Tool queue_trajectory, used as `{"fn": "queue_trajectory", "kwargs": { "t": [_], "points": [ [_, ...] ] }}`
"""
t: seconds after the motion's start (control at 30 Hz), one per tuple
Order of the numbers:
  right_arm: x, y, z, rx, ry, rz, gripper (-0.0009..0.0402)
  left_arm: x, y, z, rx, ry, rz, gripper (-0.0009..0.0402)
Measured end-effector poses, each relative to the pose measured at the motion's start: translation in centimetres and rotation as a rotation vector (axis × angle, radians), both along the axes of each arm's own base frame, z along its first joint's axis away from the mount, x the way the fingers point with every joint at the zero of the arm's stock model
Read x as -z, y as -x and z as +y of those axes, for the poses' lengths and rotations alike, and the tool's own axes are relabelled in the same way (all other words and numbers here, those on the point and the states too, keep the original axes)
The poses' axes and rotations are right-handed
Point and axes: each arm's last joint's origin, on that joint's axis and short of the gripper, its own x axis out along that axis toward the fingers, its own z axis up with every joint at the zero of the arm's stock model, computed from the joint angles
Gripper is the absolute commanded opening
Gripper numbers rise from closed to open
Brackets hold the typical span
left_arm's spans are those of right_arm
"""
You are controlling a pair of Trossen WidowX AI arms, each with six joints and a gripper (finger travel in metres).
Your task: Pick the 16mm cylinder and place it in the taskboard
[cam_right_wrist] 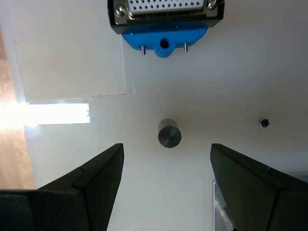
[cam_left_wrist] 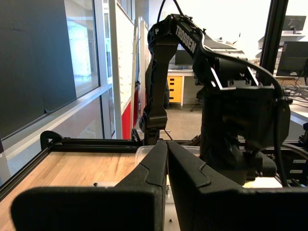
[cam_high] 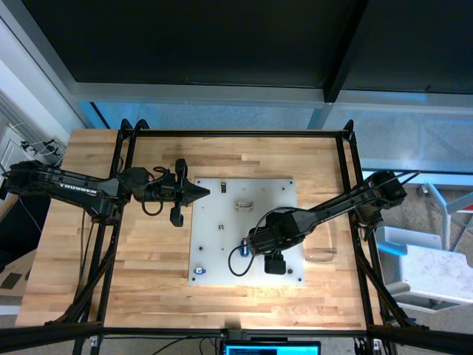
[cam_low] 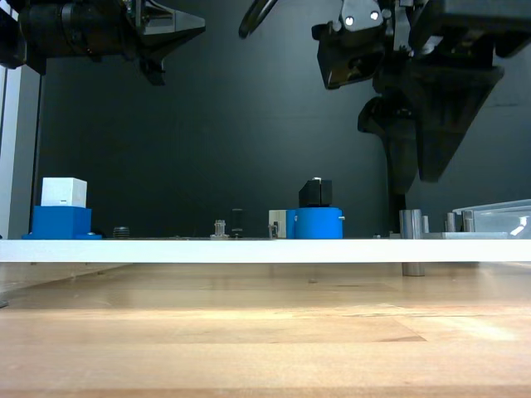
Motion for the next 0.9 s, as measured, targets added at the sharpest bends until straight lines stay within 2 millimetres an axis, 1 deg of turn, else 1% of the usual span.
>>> {"fn": "queue_trajectory", "kwargs": {
  "t": [0.23, 0.4, 0.9],
  "points": [
    [-2.0, 0.8, -0.3, 0.0, -0.021, -0.058, 0.0252, 0.0, 0.0, 0.0, 0.0, 0.0, 0.0, 0.0],
    [-2.7, 1.1, -0.4, 0.0, -0.028, -0.076, 0.0252, 0.0, 0.0, 0.0, 0.0, 0.0, 0.0, 0.0],
    [-2.7, 1.4, -0.5, 0.0, -0.019, -0.053, 0.0252, 0.0, 0.0, 0.0, 0.0, 0.0, -0.001, 0.0]
  ]
}}
